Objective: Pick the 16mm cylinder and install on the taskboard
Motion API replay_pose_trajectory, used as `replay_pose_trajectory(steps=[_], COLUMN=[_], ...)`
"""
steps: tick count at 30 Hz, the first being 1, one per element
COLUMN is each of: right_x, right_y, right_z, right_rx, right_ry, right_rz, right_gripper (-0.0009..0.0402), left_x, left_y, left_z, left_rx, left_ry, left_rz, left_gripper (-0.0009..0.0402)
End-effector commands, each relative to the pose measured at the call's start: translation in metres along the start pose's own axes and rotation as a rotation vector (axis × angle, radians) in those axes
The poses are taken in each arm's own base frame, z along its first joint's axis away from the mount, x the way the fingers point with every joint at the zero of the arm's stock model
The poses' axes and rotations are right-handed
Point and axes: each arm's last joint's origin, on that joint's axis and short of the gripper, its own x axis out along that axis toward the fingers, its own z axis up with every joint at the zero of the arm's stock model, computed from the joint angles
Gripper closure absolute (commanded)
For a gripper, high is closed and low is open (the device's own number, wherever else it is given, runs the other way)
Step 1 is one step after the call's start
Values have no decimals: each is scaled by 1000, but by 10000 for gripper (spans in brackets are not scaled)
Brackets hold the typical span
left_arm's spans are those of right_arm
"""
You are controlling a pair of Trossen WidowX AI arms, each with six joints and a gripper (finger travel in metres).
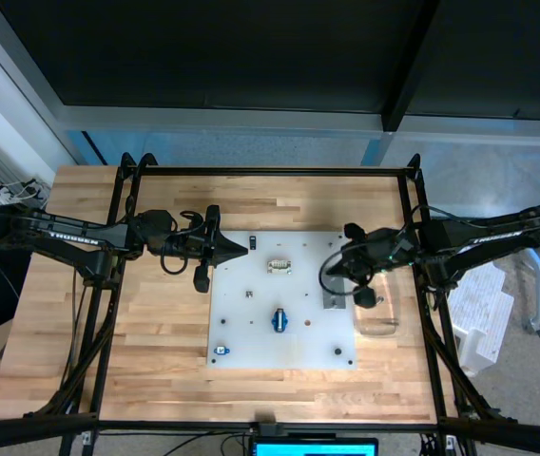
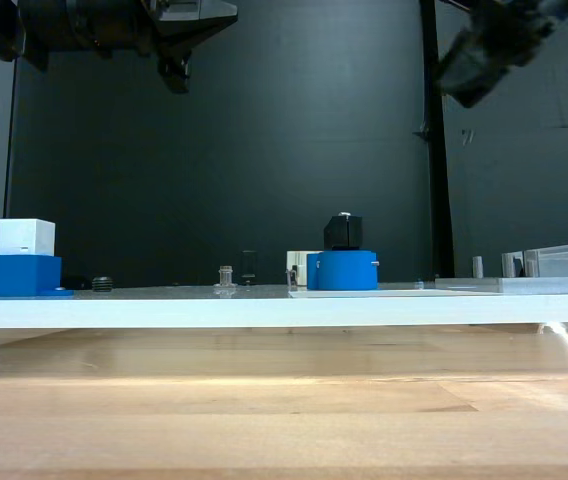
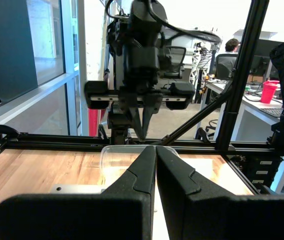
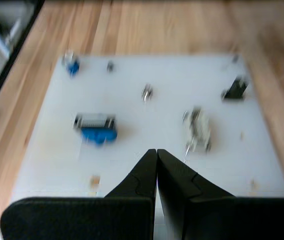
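Left gripper [image 1: 241,249] noted with fingers pressed together and nothing between them, seen likewise in the left wrist view [image 3: 156,156]. It is held level and high over the far left edge of the taskboard [image 1: 251,332] and aimed across at the right arm. Right gripper [image 1: 338,269] also recorded with fingers drawn together and nothing held, shown in its own wrist view [image 4: 156,157]. It is raised above the right side of the board and tilted down toward the white plate [image 4: 142,137], close over the grey metal block [image 1: 335,300]. On the plate are noted the blue connector [image 1: 279,320] near the middle, the beige connector [image 1: 279,266] toward the far edge, and a small blue piece [image 1: 220,351] at the near left corner. A clear tray [image 1: 384,321] is set on the wooden table [image 1: 156,361] just beside the board's right edge. The 16mm cylinder is not made out with certainty. Small upright grey pegs [image 2: 477,266] are seen in the low view near the tray, but which of them it is cannot be told.
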Motion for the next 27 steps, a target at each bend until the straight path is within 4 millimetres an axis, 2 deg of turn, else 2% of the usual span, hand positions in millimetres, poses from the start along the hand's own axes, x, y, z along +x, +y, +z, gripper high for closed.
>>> replay_pose_trajectory(steps=[1, 6, 10, 22, 27], right_x=[-3, -6, -9, -17, -19], right_y=[5, 11, 17, 23, 27], right_z=[-8, -22, -31, -51, -57], right_rx=[-4, -13, -29, -13, -26], right_ry=[91, 228, 316, 501, 530], right_rz=[10, 18, 19, -14, -44], right_gripper=[393, 392, 367, 187, 147], left_x=[0, 0, 0, 0, 0], left_y=[0, 0, 0, 0, 0], left_z=[0, 0, 0, 0, 0], left_rx=[0, 0, 0, 0, 0], left_ry=[0, 0, 0, 0, 1], left_rz=[0, 0, 0, 0, 0], left_gripper=[393, 393, 393, 393, 393])
